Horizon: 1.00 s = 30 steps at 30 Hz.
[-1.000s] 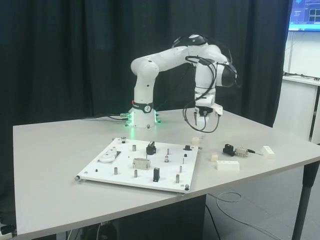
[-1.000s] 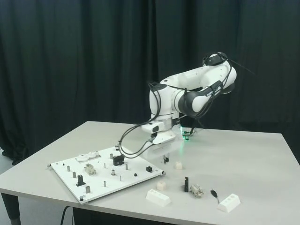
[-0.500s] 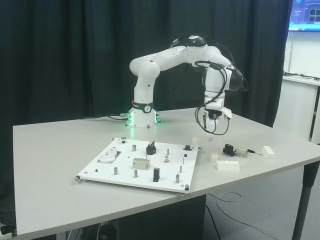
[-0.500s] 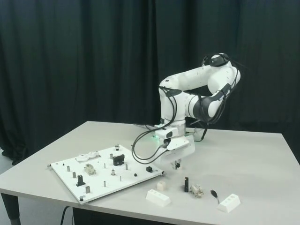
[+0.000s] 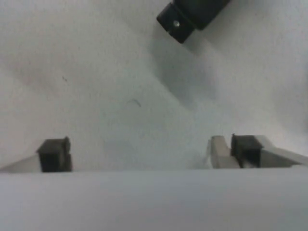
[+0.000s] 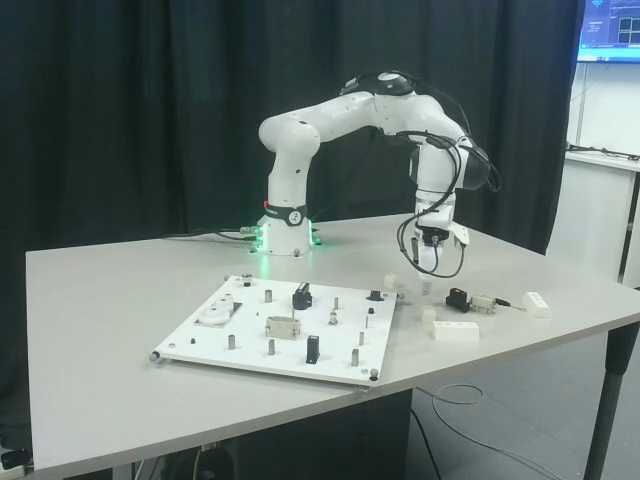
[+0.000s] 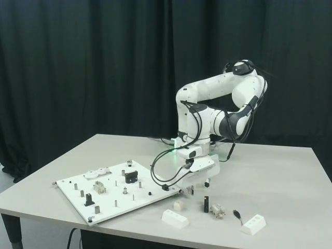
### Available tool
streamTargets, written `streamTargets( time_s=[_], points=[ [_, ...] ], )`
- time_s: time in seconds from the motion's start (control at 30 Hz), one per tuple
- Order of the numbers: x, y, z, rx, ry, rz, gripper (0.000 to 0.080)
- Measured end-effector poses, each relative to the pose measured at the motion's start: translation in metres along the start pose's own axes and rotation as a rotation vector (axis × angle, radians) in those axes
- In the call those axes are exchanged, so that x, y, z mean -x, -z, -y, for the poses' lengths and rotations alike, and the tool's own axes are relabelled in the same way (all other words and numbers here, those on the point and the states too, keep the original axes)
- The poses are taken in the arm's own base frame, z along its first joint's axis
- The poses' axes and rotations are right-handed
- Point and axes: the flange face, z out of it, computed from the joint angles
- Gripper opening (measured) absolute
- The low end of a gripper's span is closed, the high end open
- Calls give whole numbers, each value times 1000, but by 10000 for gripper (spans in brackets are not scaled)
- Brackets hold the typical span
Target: Place Ethernet.
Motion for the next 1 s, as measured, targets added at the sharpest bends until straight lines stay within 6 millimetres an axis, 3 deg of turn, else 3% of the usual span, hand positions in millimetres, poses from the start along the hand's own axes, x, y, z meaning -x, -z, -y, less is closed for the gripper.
streamTargets(
  time_s=[0.07, 0.1, 1.0],
  points=[
    [-1, -1, 2, 0, 2, -2, 374],
    [-1, -1, 2, -1, 2, -3, 766],
    [-5, 0, 9, -5, 6, -8, 800]
  ],
)
